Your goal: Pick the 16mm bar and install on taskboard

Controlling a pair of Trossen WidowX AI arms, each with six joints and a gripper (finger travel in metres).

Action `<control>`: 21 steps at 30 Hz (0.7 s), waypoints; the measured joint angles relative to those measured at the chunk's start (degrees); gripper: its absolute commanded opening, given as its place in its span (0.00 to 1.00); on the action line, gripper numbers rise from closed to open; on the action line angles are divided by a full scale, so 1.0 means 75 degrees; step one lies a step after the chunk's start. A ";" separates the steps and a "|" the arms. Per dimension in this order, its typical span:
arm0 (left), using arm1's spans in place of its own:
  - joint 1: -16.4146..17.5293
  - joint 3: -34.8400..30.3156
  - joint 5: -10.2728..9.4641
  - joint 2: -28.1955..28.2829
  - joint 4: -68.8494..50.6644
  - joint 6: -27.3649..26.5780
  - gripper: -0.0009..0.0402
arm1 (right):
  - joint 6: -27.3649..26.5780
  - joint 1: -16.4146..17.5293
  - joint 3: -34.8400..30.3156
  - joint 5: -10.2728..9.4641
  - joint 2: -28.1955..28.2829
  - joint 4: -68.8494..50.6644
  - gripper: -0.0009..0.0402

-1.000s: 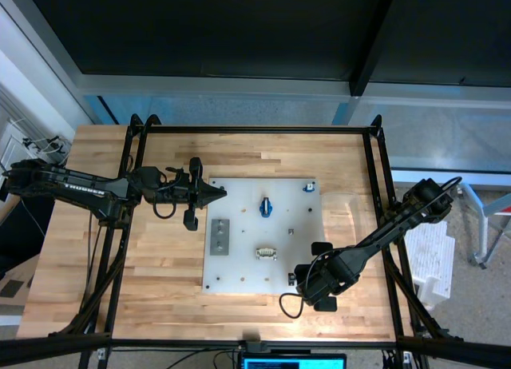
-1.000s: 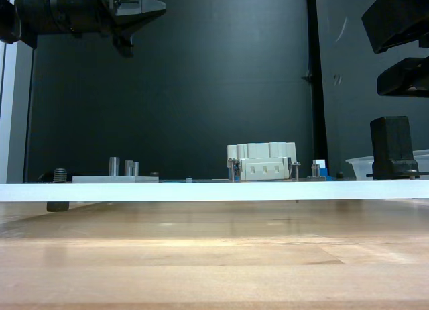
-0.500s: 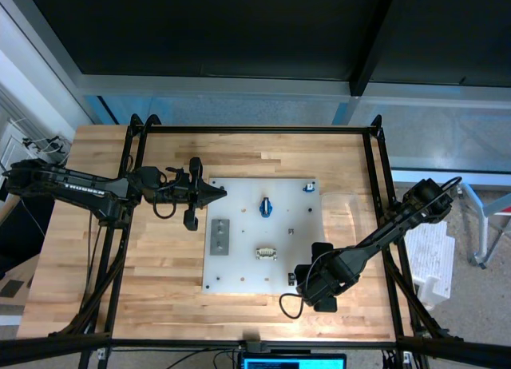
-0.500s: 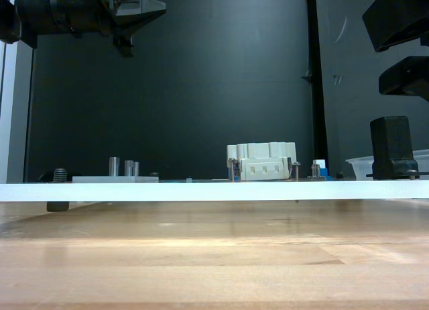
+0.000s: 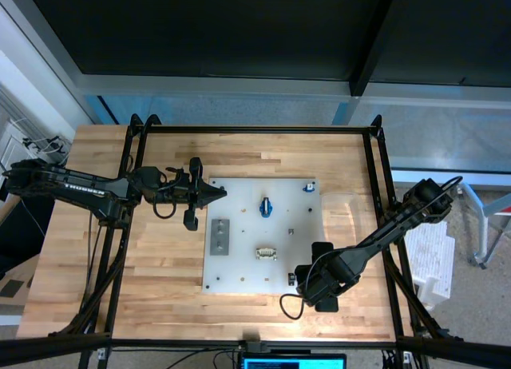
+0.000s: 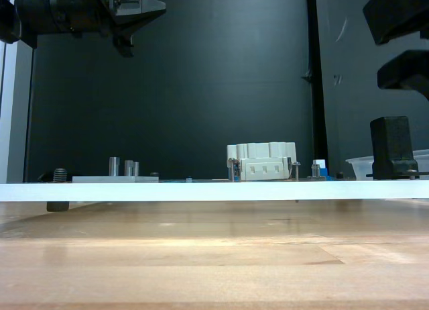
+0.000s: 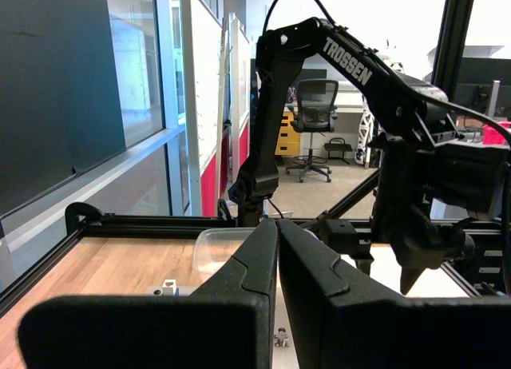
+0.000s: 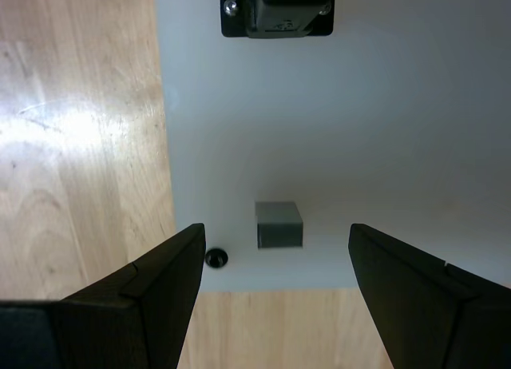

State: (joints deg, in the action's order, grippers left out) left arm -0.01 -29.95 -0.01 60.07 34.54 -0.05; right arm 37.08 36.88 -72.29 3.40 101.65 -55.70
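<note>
Right gripper (image 8: 275, 235), jaws apart, hangs over the 16mm bar (image 8: 279, 224) lying on the taskboard (image 5: 239, 277). Left gripper (image 5: 217, 192), fingers together, sits at the board's left edge. Grasp and install not yet done.

Right gripper (image 5: 323, 277) shifts slightly over the taskboard's (image 5: 239, 217) near right corner, jaws easing a touch wider.

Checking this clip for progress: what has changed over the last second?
The right hand, open above the taskboard's near right corner, shifted slightly upward in the low view. It took hold of nothing, and the 16mm bar lies on the board below it. The left hand stayed shut and raised over the board's far left edge. Nothing else moved.
</note>
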 measured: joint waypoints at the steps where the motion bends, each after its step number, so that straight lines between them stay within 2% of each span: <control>1: 0.0000 0.0003 -0.0003 0.0000 0.0000 -0.0003 0.02 | -0.0044 0.0000 -0.0070 0.0000 -0.0020 -0.0087 0.63; 18: 0.0000 0.0000 0.0000 0.0000 -0.0003 0.0000 0.02 | -0.0073 -0.0017 -0.0892 0.0070 -0.0650 -0.1483 0.63; 21: 0.0000 0.0003 -0.0003 0.0000 0.0000 -0.0003 0.02 | -0.0073 -0.0017 -0.1110 0.0175 -0.0659 -0.1926 0.63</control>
State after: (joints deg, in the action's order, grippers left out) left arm -0.01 -29.93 -0.03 60.07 34.54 -0.08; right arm 36.53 36.75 -80.62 4.71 96.71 -70.15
